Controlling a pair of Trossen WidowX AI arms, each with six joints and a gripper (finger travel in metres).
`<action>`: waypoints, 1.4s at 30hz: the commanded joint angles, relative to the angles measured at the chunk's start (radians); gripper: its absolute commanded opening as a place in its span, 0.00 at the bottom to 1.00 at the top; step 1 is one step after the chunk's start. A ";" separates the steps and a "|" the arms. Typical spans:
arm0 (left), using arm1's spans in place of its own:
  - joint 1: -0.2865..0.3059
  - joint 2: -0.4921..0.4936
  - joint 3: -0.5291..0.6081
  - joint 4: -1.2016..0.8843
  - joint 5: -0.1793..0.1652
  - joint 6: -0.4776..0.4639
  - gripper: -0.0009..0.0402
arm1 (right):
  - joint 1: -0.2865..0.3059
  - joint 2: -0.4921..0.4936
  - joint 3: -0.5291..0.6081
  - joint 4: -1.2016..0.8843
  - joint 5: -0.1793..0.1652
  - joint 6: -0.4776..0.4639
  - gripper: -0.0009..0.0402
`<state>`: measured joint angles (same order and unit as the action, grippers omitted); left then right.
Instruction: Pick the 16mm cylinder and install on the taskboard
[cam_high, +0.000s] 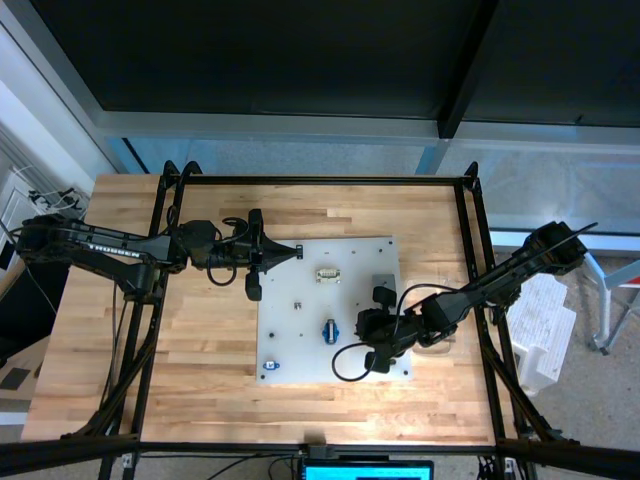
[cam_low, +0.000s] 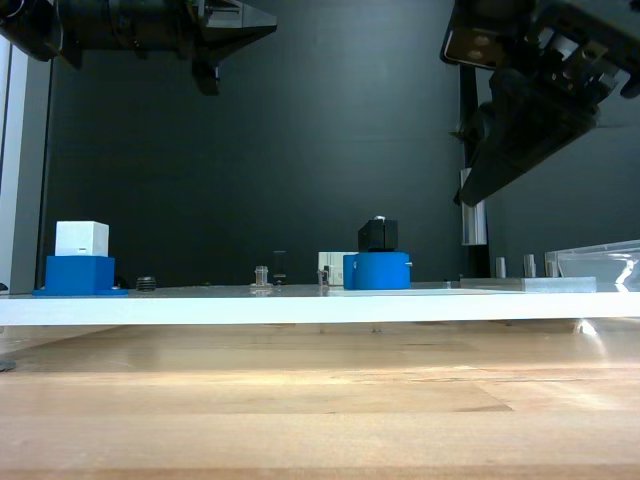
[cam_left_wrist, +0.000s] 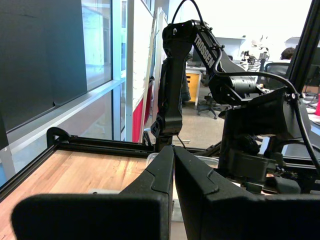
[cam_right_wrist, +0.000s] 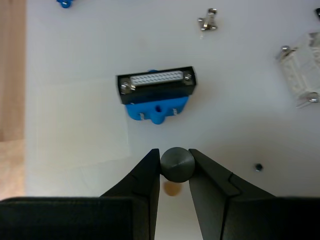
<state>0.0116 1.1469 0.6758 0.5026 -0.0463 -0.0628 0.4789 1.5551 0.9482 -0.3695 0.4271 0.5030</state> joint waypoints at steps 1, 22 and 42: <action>0.000 0.000 0.000 0.000 0.000 0.000 0.02 | 0.006 -0.011 -0.027 0.024 0.000 -0.004 0.04; 0.000 0.000 0.000 0.000 0.000 0.000 0.02 | 0.023 0.005 -0.073 0.056 0.017 -0.022 0.04; 0.000 0.000 0.000 0.000 0.000 0.000 0.02 | 0.023 0.025 -0.076 0.080 0.018 -0.022 0.04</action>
<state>0.0116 1.1469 0.6758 0.5026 -0.0463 -0.0624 0.5022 1.5795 0.8734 -0.2905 0.4450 0.4805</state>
